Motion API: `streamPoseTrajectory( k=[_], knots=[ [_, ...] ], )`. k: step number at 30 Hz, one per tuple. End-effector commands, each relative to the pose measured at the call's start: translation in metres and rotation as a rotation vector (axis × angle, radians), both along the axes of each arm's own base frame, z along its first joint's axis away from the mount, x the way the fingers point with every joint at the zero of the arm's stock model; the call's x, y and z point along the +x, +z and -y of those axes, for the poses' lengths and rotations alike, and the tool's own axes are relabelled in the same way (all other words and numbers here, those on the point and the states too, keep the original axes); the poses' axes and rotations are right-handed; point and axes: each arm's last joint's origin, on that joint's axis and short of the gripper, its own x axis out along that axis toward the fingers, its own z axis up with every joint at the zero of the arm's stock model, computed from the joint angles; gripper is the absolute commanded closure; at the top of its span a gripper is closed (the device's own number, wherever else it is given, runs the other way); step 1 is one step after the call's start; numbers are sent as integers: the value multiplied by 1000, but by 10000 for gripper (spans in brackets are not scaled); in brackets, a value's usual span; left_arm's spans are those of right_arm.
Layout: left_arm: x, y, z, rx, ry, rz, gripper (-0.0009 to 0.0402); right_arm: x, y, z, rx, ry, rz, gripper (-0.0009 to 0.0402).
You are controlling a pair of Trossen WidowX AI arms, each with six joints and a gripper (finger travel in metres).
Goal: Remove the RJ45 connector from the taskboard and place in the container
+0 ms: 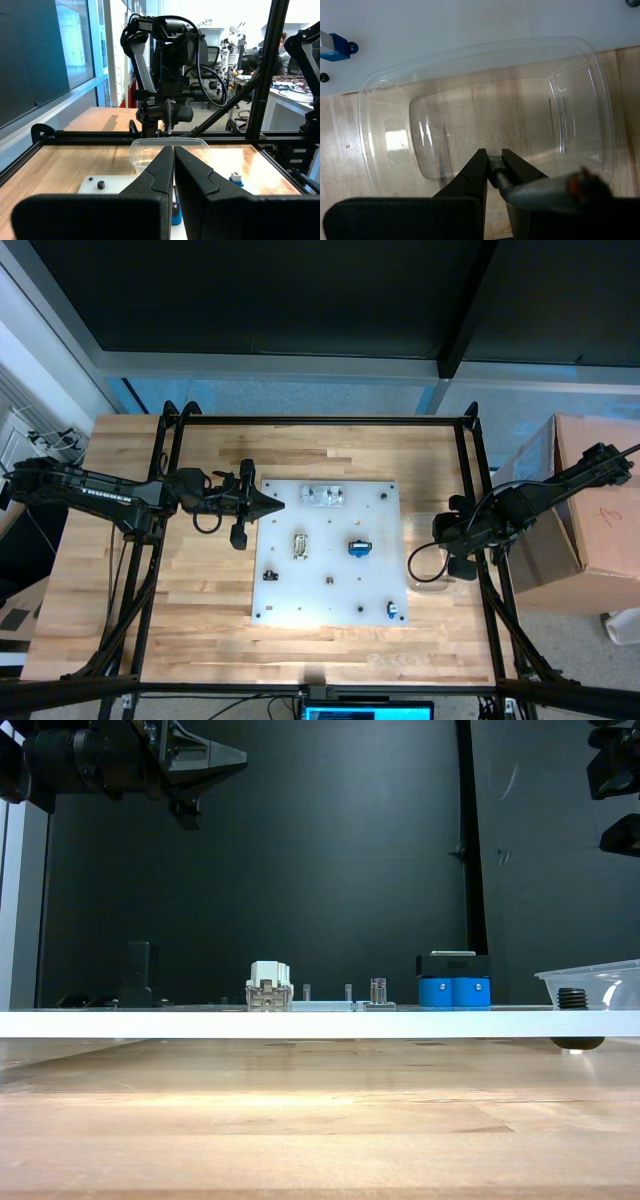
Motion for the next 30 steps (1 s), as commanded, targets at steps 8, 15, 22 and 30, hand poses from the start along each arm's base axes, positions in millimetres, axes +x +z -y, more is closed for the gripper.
streamPoseTrajectory(
  k=[8,15,22,30],
  knots=[
    [0,0,0,0,0,0,393,0,0,0,-2,2,-1,393],
    [0,0,0,0,0,0,393,0,0,0,-4,7,-1,393],
    [0,0,0,0,0,0,393,0,0,0,-5,7,-2,393],
    [0,0,0,0,0,0,393,-1,-6,1,-13,4,-19,393]
  ],
)
